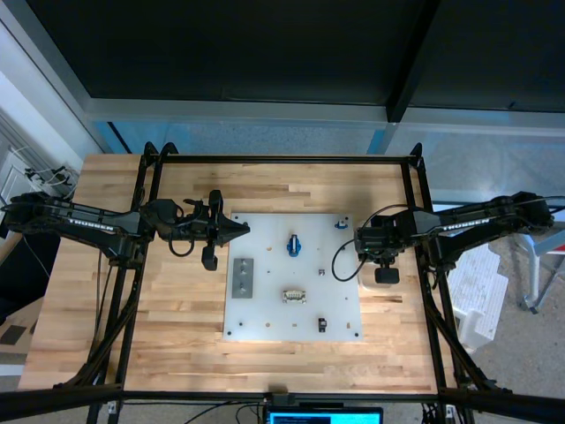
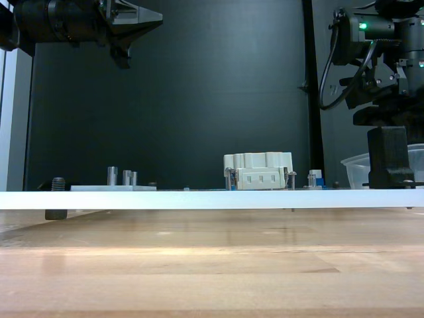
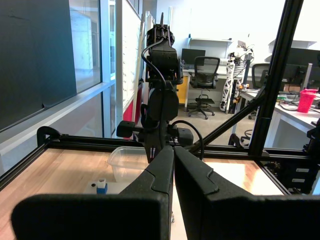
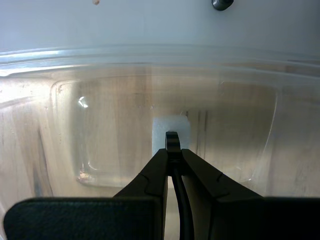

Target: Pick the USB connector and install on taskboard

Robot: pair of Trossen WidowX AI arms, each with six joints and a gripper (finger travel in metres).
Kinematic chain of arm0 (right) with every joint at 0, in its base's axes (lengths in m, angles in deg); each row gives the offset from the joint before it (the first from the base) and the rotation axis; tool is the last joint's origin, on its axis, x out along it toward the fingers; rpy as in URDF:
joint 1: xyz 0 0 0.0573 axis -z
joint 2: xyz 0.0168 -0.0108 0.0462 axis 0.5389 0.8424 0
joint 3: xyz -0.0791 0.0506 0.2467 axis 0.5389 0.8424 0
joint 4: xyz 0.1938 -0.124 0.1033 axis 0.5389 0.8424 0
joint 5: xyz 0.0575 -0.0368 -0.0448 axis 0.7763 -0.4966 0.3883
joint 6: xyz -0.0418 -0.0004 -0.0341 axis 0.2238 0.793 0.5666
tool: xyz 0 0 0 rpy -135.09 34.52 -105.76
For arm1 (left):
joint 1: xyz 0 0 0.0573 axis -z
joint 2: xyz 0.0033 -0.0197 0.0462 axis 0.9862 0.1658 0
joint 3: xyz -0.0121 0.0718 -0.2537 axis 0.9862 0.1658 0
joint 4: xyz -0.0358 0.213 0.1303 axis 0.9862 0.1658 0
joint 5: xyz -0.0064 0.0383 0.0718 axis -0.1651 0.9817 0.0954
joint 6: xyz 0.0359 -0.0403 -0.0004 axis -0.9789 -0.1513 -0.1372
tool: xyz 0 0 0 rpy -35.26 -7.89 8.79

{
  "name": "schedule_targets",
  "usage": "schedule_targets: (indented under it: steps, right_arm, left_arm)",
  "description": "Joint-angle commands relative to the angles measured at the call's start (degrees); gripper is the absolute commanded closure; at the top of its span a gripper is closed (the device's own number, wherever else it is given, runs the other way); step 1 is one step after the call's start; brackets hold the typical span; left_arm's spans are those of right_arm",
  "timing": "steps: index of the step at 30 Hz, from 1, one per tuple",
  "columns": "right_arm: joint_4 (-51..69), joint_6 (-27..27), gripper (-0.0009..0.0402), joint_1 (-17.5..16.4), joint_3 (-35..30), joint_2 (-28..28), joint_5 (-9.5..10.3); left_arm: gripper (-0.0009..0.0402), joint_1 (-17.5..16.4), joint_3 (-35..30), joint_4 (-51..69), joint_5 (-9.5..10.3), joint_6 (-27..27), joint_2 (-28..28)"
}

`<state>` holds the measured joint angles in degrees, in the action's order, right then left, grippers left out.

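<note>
Near edge first: table [image 1: 177,344] carries the taskboard [image 1: 265,309]. On the board's near-right part sits a small black fitting [image 1: 323,324]. Judgement: this is the likely seat for the plug, not confirmed.

Mid board: silver connector [image 1: 294,296] and grey block [image 1: 241,276]. Both are left alone.

Right hand [image 4: 171,151] is at the board's 3 o'clock, just off its right edge. It points straight down into a clear container [image 4: 40,125]. Its fingers are drawn together on a small black piece at the tips, which I take to be the USB connector [image 4: 171,140]. The piece sticks out in line with the fingers, so its long axis runs vertical. Most of it is hidden in the grip.

Key relation: in the high view the black fitting lies at roughly 7 to 8 o'clock from the right hand, toward the near edge. The right arm is the nearer arm.

Far side: blue knob [image 1: 294,245]. Left hand [image 1: 237,228] hangs high at the board's 10 o'clock corner, pointing toward 3 o'clock, fingers together, carrying nothing.
</note>
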<state>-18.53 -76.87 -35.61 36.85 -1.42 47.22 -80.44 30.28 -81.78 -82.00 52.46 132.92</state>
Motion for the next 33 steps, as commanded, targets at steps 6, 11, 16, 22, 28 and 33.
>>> schedule_targets:
  steps: [6, 11, 16, 22, 28, 33]
  right_arm:
    - [0.2, -0.6, 0.0393, 0.0, 0.0, -0.3, -0.11]
    - [3.0, -0.5, 0.0393, 0.0, -1.2, -0.3, -0.35]
    - [2.7, -0.6, 0.0393, 0.0, -0.9, -1.8, -1.38]
    - [2.6, -0.6, 0.0393, 0.0, -0.8, -2.5, -1.36]
    - [2.7, -0.5, 0.0393, 0.0, -0.9, -2.5, -1.03]
    - [2.8, -0.6, 0.0393, 0.0, -0.9, -2.5, -1.05]
  left_arm:
    - [0.0393, 0.0, 0.0, 0.0, -0.02, 0.0, 0.0]
    - [0.0393, 0.0, 0.0, 0.0, -0.02, 0.0, 0.0]
    - [0.0393, 0.0, 0.0, 0.0, -0.02, 0.0, 0.0]
    - [0.0393, 0.0, 0.0, 0.0, -0.02, 0.0, 0.0]
    - [0.0393, 0.0, 0.0, 0.0, -0.02, 0.0, 0.0]
    - [0.0393, 0.0, 0.0, 0.0, -0.02, 0.0, 0.0]
